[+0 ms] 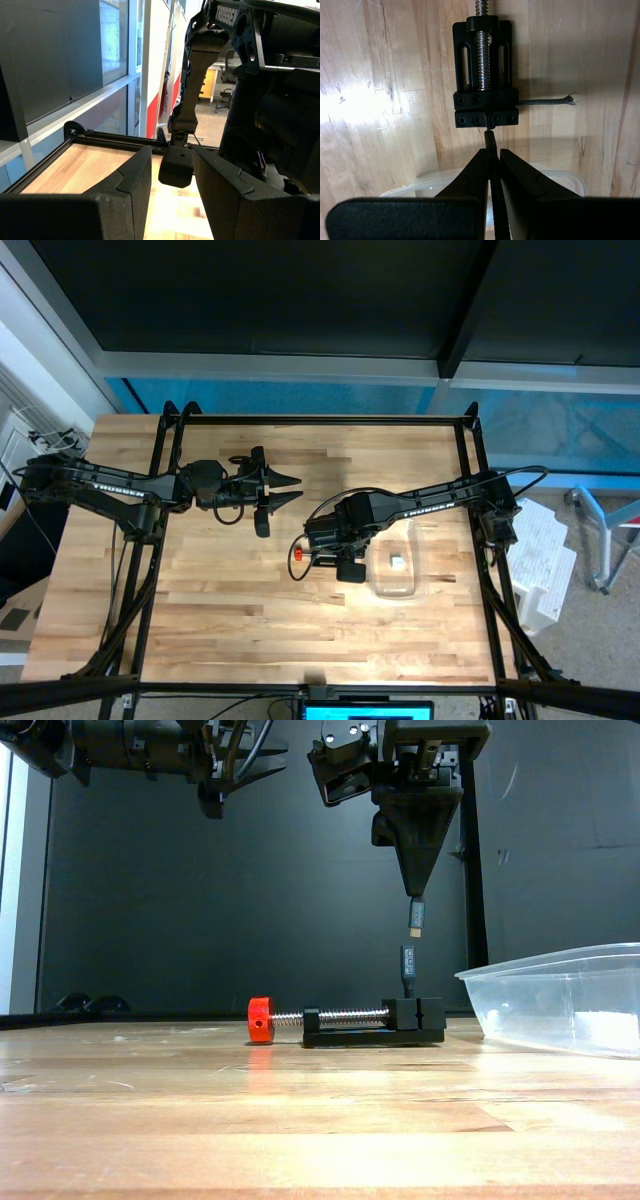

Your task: Pick the usb-c connector and install on the hub

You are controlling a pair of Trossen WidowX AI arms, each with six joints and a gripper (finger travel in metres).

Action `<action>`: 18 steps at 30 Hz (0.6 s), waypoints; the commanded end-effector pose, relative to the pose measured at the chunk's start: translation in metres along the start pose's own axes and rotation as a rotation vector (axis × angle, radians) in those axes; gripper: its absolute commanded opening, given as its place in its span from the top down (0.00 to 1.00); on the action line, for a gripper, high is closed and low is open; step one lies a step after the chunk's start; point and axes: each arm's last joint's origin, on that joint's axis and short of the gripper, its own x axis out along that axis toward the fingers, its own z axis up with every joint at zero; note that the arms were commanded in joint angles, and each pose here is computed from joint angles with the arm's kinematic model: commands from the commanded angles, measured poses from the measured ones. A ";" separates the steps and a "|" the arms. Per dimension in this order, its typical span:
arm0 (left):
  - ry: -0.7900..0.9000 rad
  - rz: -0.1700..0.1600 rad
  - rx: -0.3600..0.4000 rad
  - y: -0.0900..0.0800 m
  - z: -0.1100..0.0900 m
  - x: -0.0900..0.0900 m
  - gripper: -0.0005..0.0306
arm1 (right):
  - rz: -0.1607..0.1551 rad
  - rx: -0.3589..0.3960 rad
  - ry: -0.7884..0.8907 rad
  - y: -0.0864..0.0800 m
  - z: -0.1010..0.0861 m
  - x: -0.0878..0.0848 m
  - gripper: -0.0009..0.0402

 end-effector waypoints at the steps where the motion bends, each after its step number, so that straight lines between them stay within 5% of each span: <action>1: 0.000 0.000 0.000 0.000 0.000 0.000 0.63 | -0.002 -0.002 0.006 0.001 0.003 0.002 0.98; 8: 0.000 0.000 0.000 0.000 0.000 0.000 0.63 | -0.043 -0.025 0.047 0.004 0.015 -0.001 0.98; 18: 0.026 0.002 0.004 0.000 -0.003 0.000 0.63 | -0.034 -0.016 0.043 0.004 0.016 0.003 0.98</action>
